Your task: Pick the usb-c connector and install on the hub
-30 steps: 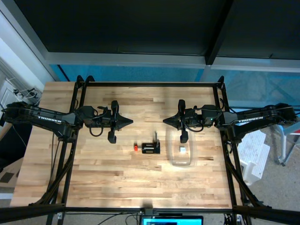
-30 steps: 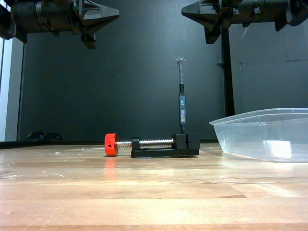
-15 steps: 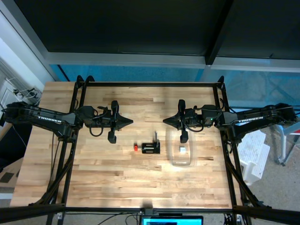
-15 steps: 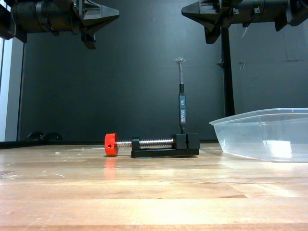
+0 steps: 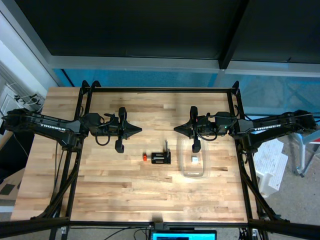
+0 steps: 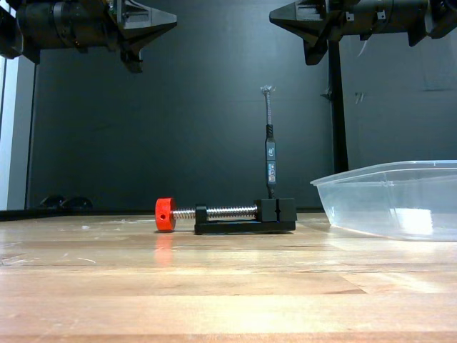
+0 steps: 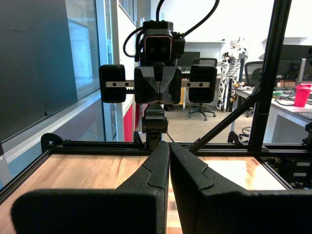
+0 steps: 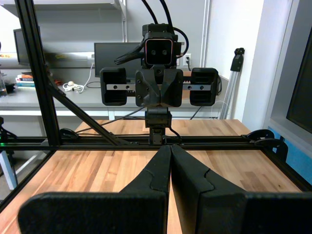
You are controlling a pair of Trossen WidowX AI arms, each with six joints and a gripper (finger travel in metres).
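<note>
Left gripper (image 5: 139, 130) closed, empty, high up left of vise (image 6: 246, 214); right gripper (image 5: 176, 130) closed, empty, high right of it. Connector (image 6: 270, 161) stands upright on vise tab, unheld, cable (image 6: 268, 107) rising.

Pale wooden plank table (image 5: 100, 190). Mid-table: small black vise (image 5: 160, 159), red knob (image 5: 145, 157) at left end. Clear plastic tray (image 5: 193, 176) just right of it, white block (image 5: 194, 159) inside. Black left gripper (image 5: 139, 130) and black right gripper (image 5: 176, 130) point at each other beyond vise, tips apart, each closed to a point. Usb-c connector: cannot tell where.
</note>
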